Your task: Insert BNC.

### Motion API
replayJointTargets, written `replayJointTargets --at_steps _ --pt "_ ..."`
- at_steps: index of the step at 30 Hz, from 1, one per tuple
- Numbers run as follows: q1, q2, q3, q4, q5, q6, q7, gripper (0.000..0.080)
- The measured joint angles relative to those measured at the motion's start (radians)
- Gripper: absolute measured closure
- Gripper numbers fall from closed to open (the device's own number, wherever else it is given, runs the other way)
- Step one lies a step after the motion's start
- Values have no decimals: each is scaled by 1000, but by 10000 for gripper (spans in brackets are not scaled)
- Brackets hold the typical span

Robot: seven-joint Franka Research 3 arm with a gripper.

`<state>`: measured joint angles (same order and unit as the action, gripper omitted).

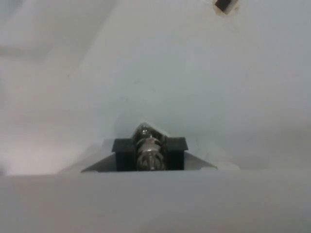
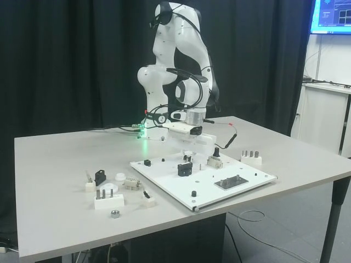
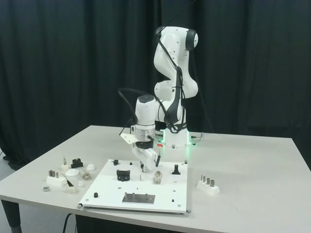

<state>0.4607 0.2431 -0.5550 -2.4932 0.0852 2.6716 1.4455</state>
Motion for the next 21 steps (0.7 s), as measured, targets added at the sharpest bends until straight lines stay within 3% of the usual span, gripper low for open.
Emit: replayJointTargets --at_steps 12,13,17,18,21 --pt "-10 -5 10 1 5 19 -13 682" --pt "-10 -7 11 2 5 20 -18 470" --pt "-10 -20 13 9 5 20 -34 470" --pt "-10 -24 13 10 5 20 -37 137" --pt "-10 -40 12 11 4 17 -50 137"
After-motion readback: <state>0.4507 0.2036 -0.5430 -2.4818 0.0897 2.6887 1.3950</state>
